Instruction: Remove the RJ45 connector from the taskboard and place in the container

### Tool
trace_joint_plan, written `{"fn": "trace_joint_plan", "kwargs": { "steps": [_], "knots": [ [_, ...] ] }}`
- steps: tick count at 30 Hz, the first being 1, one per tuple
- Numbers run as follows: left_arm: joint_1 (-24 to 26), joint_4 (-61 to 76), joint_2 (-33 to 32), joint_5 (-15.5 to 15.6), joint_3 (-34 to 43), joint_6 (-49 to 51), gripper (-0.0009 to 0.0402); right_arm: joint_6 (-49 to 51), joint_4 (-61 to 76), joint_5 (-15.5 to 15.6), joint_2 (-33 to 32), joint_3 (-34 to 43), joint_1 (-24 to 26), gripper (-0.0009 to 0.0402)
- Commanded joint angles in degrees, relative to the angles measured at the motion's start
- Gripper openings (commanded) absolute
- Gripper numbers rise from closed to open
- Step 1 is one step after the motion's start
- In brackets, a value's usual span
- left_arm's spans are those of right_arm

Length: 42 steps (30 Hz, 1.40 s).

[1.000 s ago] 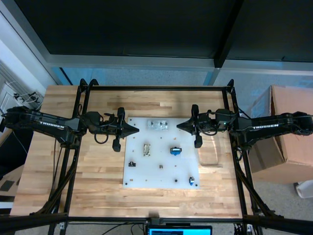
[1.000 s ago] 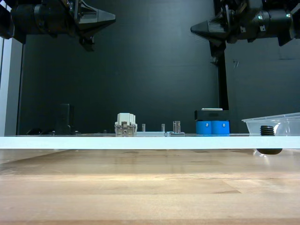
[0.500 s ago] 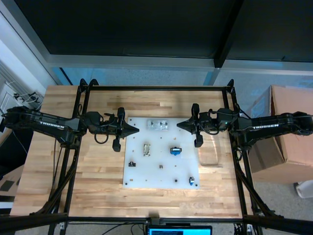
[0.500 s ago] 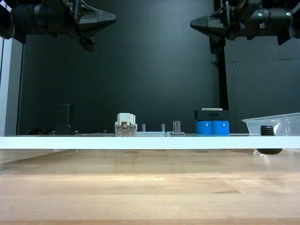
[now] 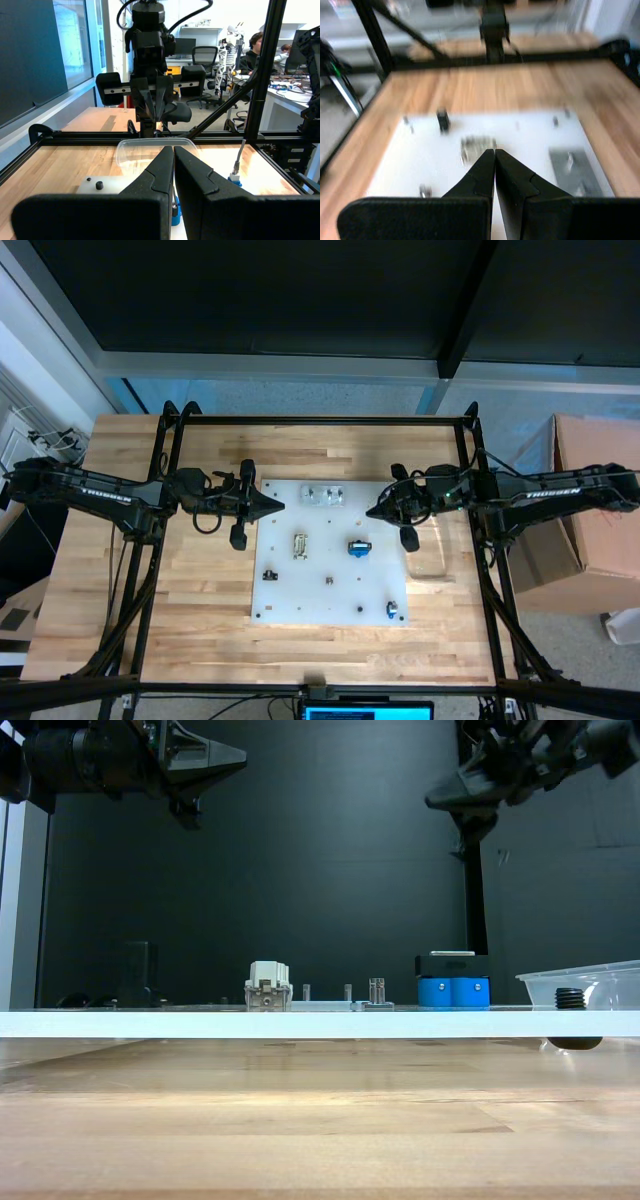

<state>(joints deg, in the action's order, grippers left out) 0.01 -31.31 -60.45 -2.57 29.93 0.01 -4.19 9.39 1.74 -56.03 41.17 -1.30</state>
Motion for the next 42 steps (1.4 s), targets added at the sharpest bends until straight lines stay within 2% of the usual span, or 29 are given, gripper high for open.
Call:
{"fn": "trace_joint_plan", "kwargs": {
  "steps": [1, 5, 9, 12, 18, 22, 27, 31, 33, 42],
  "knots": [
    [0.0, 0.0, 0.0, 0.0, 0.0, 0.0, 0.0000, -1.6, 8.3, -0.9, 0.0, 2.7, -2.0, 0.0000],
    [0.0, 0.0, 0.0, 0.0, 0.0, 0.0, 0.0000, -4.1, 15.7, -1.0, 0.0, 4.9, -4.4, 0.0000],
    [0.0, 0.0, 0.0, 0.0, 0.0, 0.0, 0.0000, -6.9, 23.5, -4.0, 0.0, 6.7, -7.5, 0.0000],
    [0.0, 0.0, 0.0, 0.0, 0.0, 0.0, 0.0000, -7.9, 28.4, -5.1, 0.0, 7.8, -9.7, 0.0000],
    [0.0, 0.0, 0.0, 0.0, 0.0, 0.0, 0.0000, -10.5, 35.0, -5.2, 0.0, 9.6, -13.8, 0.0000],
    [0.0, 0.0, 0.0, 0.0, 0.0, 0.0, 0.0000, -12.6, 36.0, -5.5, -0.1, 9.8, -17.6, 0.0000],
    [0.0, 0.0, 0.0, 0.0, 0.0, 0.0, 0.0000, -17.3, 37.2, -7.4, -1.6, 9.8, -22.1, 0.0000],
    [0.0, 0.0, 0.0, 0.0, 0.0, 0.0, 0.0000, -21.3, 37.2, -12.3, -2.7, 9.8, -25.7, 0.0000],
    [0.0, 0.0, 0.0, 0.0, 0.0, 0.0, 0.0000, -22.7, 37.2, -13.8, -3.7, 9.8, -27.3, 0.0000],
    [0.0, 0.0, 0.0, 0.0, 0.0, 0.0, 0.0000, -27.7, 38.4, -14.3, -9.9, 12.8, -33.1, 0.0000]
  ]
}}
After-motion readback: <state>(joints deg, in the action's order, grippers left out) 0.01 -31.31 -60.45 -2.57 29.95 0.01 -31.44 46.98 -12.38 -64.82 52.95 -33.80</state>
